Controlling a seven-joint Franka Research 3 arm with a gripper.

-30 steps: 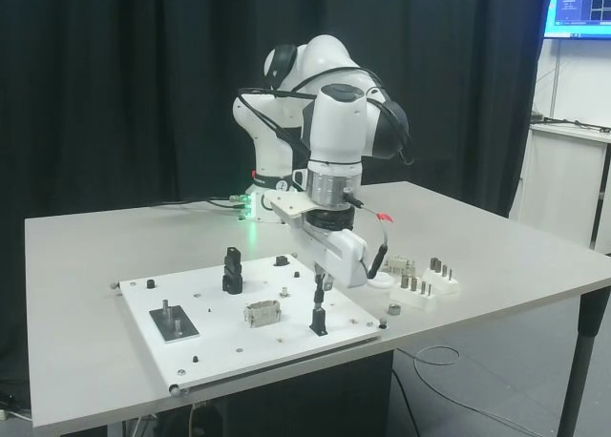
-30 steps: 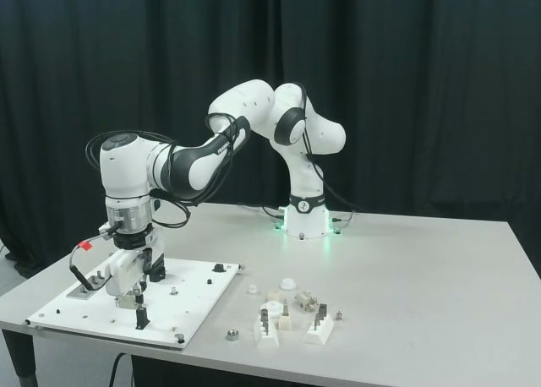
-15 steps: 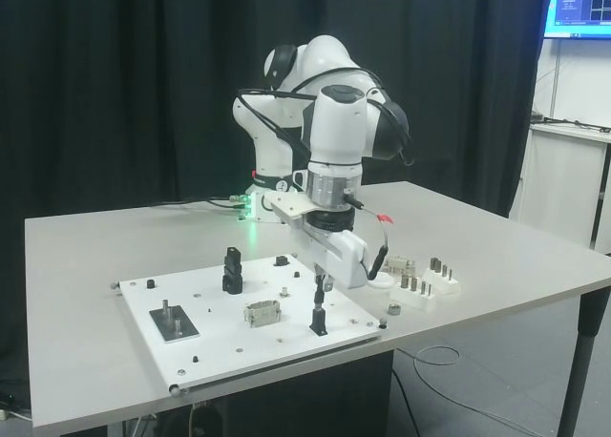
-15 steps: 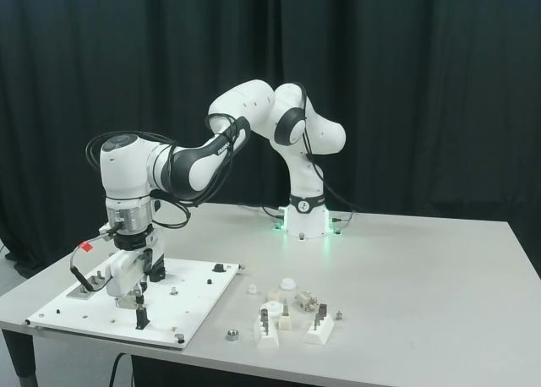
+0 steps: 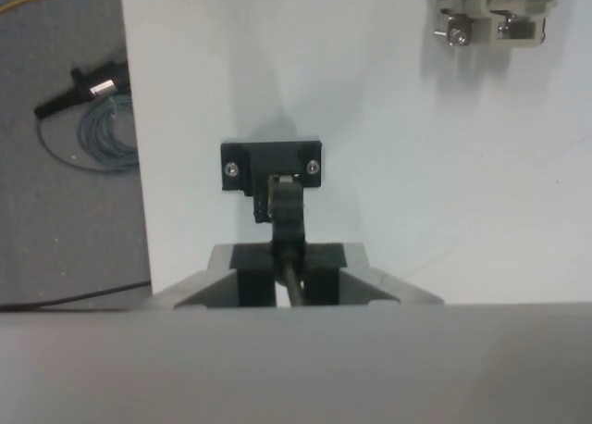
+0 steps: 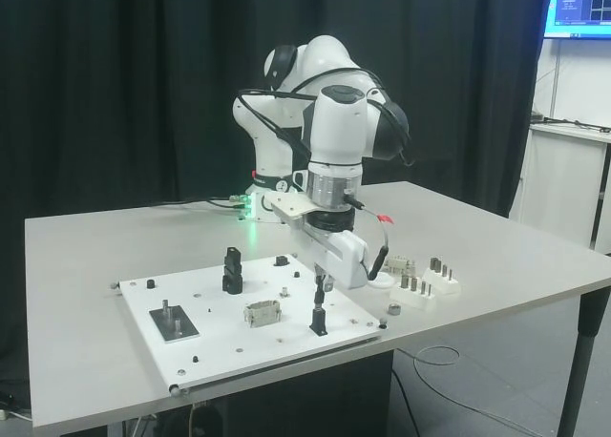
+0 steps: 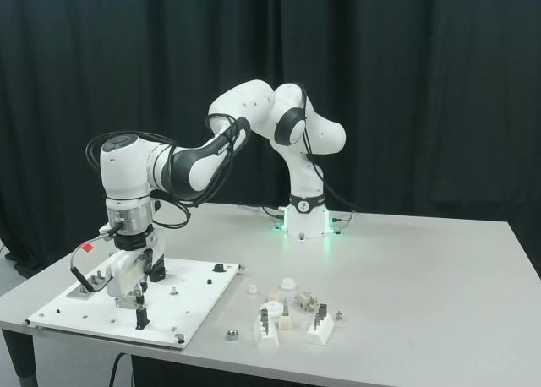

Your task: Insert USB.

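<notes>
Wrist view: the black plug [image 5: 288, 206] is seen clamped between the two black fingers [image 5: 248, 280] of the gripper [image 5: 287, 280], its front end sitting right at the opening of the black socket block [image 5: 271, 163]. The block is fastened to the white board [image 5: 370, 146] by two small screws, close to the board's edge. How far the plug has entered cannot be told. A metal connector [image 5: 495, 12] is mounted farther along the board. Beyond the board's edge, a coiled cable [image 5: 88, 137] is seen on the floor.

First room view: the white arm [image 6: 334, 122] is bent down over the near edge of the board [image 6: 191, 289], and the gripper [image 6: 319, 282] is held directly above the socket block [image 6: 320, 324], with the plug [image 6: 318, 299] upright between them. Farther back on the board a black upright part [image 6: 230, 270], a grey plate with pegs [image 6: 173, 322] and the metal connector [image 6: 261, 312] are seen. White peg holders [image 6: 430, 282] lie on the grey table [image 6: 95, 246], beside the board.

Second room view: the gripper [image 7: 139, 298] is seen low over the socket block [image 7: 141, 318] at the board's [image 7: 194, 307] front edge, the plug held in line above it. A green light [image 7: 280, 226] is lit at the arm's base.
</notes>
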